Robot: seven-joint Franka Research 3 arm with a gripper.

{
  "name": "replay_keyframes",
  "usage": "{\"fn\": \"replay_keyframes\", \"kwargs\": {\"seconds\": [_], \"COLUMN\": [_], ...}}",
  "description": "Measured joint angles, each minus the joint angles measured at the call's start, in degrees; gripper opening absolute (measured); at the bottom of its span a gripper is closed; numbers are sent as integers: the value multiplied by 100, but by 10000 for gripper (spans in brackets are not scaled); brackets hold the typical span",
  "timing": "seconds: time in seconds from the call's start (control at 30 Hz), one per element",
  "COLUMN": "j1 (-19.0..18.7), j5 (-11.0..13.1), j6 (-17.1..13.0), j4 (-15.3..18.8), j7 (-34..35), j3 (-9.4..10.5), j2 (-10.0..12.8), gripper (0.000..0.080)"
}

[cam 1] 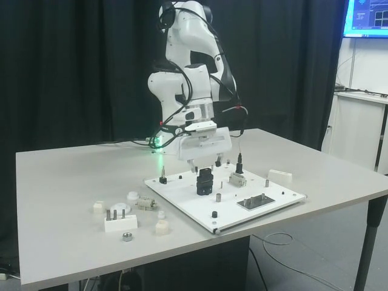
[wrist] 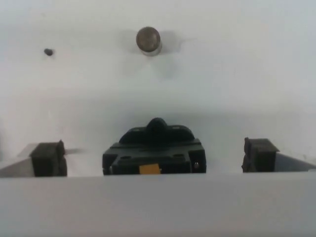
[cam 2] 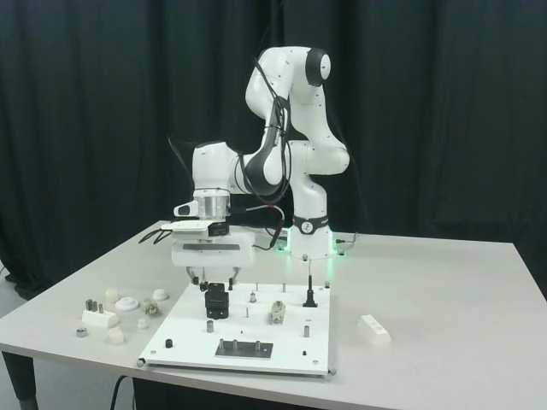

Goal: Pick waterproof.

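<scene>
Hovering over the black connector, the fingers are spread wide, one on each side, untouched; a grey peg is seen beyond on the white board.

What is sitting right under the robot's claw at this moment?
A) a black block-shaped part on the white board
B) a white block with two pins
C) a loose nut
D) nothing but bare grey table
A: in the wrist view the black part lies between the two fingertips of the open claw, and both room views show it standing on the white board directly below the claw.
</scene>
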State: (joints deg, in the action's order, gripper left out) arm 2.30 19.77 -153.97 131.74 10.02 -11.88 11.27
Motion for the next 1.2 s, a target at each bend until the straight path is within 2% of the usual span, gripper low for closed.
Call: {"fn": "replay_keyframes", "kwargs": {"seconds": [0.43,0.77,1.2], "j1": [38,53,73], "j5": [-51,-259,-376], "j6": [402,718,833], "j4": [-254,-520,-655], "j7": [0,4,4], "j3": [-31,-83,-136], "j2": [-106,-112,-111], "gripper": [800,800,800]}}
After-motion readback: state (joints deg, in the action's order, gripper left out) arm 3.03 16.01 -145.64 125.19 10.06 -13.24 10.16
